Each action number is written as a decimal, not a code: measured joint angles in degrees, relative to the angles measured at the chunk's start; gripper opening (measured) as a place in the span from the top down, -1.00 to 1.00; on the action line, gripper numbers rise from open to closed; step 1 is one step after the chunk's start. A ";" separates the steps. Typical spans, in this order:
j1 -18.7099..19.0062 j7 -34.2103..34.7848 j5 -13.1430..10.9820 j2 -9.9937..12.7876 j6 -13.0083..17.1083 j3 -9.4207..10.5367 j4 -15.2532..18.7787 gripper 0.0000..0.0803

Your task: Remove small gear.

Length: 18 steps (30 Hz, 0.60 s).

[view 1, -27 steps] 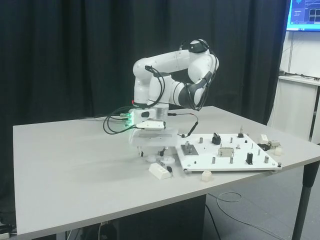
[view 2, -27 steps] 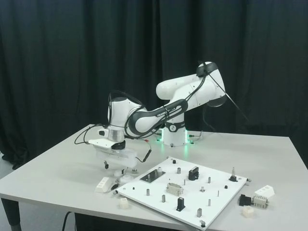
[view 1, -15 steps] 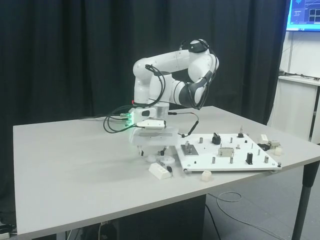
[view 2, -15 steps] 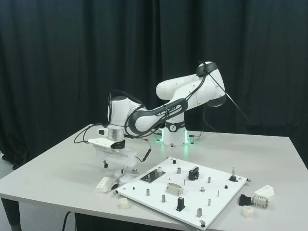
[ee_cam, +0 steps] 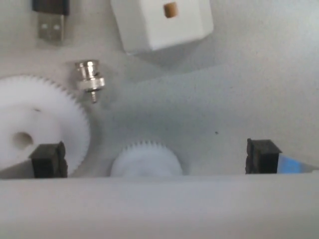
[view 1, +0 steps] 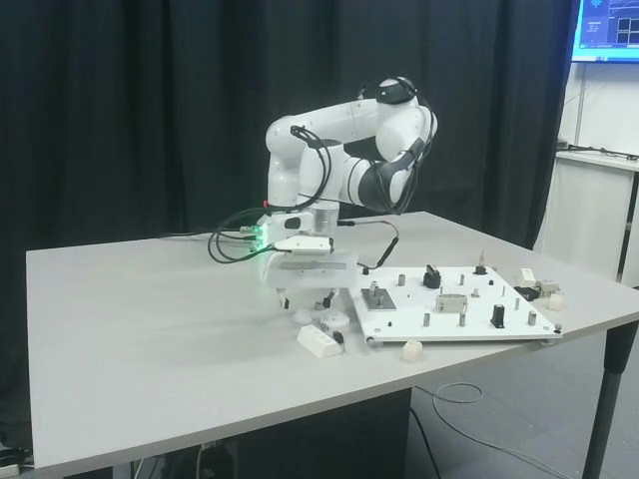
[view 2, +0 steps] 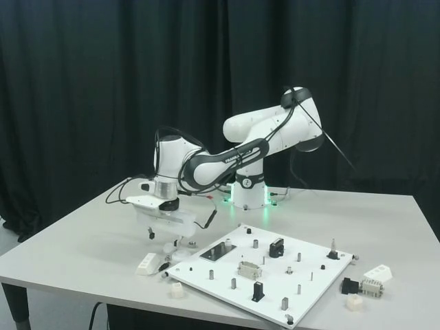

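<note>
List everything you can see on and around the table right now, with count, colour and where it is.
small gear: one, white, on the table between the fingertips.
large gear: one, white, on the table beside the small gear.
metal pin: one, grey, lying by the large gear.
USB plug: one, black and grey, next to the white block.
white block: one, on the table near the board's corner.
assembly board: one, white, on the table, carrying small black and grey parts.
small white cube: one, at the table's front edge.
connector parts: a few, white and black, off the board's far end.
table: one, grey.
tool: one, open, above the small gear.
</note>
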State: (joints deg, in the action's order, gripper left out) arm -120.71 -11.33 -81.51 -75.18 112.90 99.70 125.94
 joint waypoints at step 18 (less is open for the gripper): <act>3.84 2.47 2.09 0.47 -10.69 -4.75 0.67 -0.99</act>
State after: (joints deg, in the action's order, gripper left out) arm -116.88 -8.85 -79.42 -74.71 102.21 94.94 126.61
